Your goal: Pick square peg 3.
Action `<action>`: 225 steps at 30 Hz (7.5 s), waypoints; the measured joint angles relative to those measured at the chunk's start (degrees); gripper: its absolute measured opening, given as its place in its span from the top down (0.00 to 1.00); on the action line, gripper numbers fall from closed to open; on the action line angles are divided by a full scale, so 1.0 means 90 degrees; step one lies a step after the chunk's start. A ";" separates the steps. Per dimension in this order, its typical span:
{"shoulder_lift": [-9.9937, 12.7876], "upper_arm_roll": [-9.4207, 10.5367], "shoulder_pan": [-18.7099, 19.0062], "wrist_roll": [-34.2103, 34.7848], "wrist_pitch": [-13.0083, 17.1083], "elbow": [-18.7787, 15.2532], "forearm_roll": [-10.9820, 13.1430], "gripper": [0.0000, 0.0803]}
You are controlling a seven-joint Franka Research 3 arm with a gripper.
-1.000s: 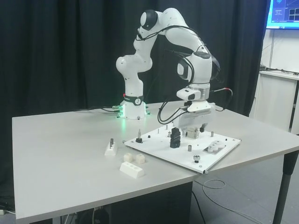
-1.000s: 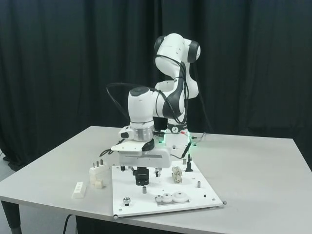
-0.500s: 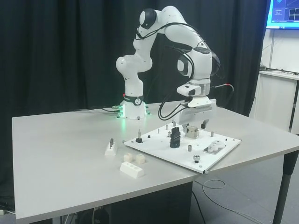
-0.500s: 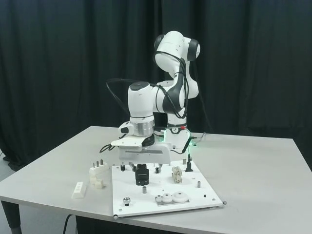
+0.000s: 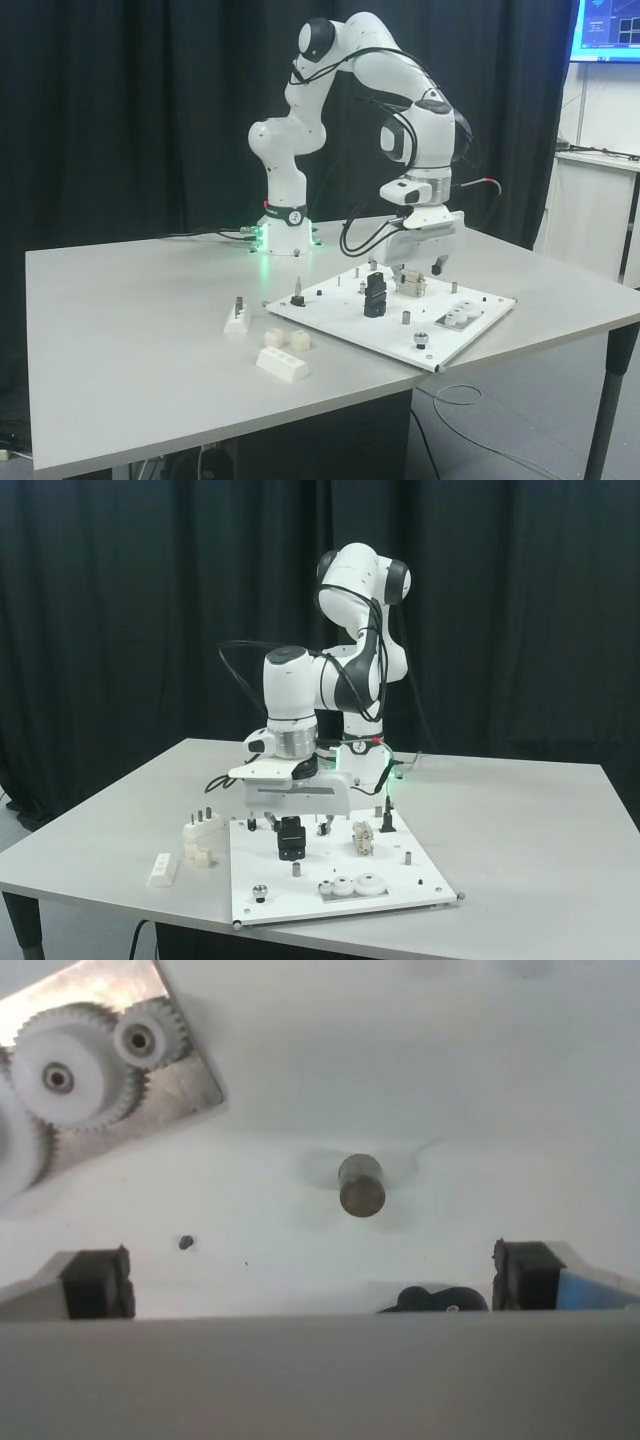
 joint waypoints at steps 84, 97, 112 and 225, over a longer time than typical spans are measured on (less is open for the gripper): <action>-0.0885 -0.1194 -0.2502 -0.1126 -0.0772 -0.0809 -0.0981 0.00; -0.1172 -0.1508 -0.2500 -0.2093 0.0179 -0.2088 -0.0108 0.00; -0.1310 -0.1482 -0.2188 -0.1851 0.1318 -0.3005 0.0149 0.00; -0.0626 -0.1311 -0.1890 -0.0592 0.3051 -0.3529 0.0397 0.74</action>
